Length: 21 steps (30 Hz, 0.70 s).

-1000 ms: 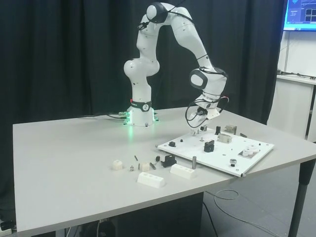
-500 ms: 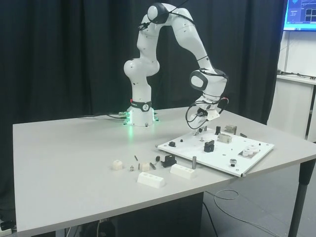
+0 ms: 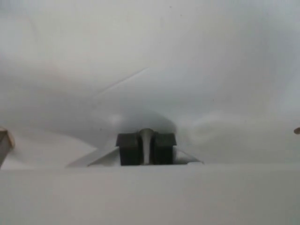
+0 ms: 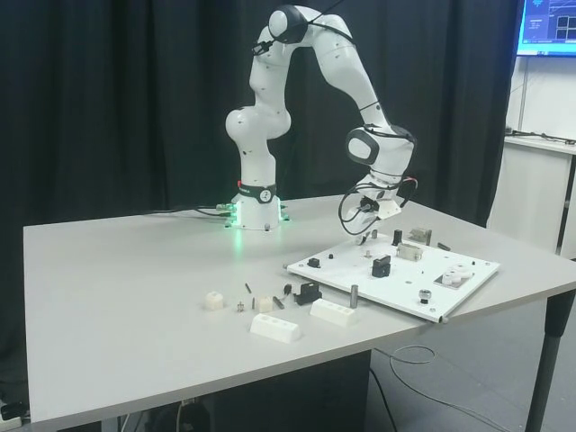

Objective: Remove round peg 2.

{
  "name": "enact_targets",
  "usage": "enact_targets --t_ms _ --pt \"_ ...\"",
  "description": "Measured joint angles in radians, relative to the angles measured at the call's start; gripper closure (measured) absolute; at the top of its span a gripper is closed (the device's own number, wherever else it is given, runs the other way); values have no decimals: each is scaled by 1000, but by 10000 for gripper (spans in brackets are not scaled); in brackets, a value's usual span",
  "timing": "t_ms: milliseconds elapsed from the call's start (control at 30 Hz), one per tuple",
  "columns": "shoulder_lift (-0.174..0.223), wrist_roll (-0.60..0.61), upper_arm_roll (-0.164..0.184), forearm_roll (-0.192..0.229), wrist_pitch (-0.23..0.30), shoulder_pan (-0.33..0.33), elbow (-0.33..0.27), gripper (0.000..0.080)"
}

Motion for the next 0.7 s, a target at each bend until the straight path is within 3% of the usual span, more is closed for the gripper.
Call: enact_targets --t_ms 33,367,700 --pt "0 0 0 0 0 0 0 735" --pt "-16 0 0 0 -29 0 5 734" --pt "-76 0 0 -8 -149 0 35 734"
